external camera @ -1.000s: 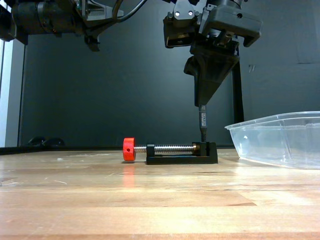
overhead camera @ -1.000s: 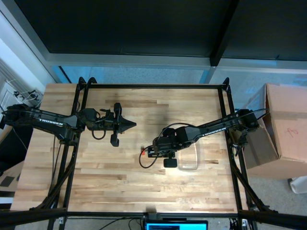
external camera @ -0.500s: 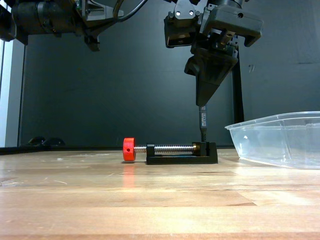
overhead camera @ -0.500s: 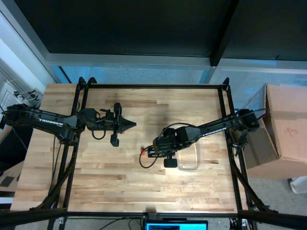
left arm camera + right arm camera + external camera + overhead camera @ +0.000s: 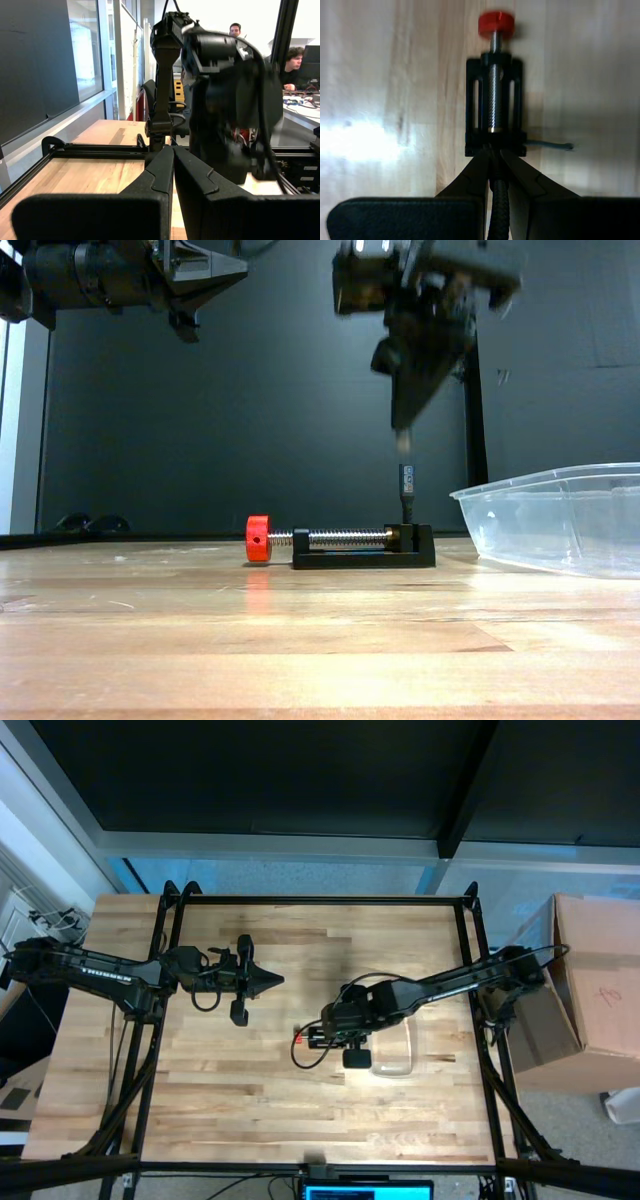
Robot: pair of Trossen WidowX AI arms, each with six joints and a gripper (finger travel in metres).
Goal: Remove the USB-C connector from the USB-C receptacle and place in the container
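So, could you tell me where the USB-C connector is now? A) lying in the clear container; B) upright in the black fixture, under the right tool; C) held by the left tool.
B: the low view shows the USB-C connector upright in the black fixture, a gap separating it from the right tool above; the left tool hangs high at the left, and the container sits apart.

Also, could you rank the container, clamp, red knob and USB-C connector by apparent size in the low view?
1. Clear plastic container (cropped).
2. Black screw clamp.
3. Red round knob and upright USB-C connector standing in the clamp: too close to rank.
Right gripper hovers above it; left gripper high at left.
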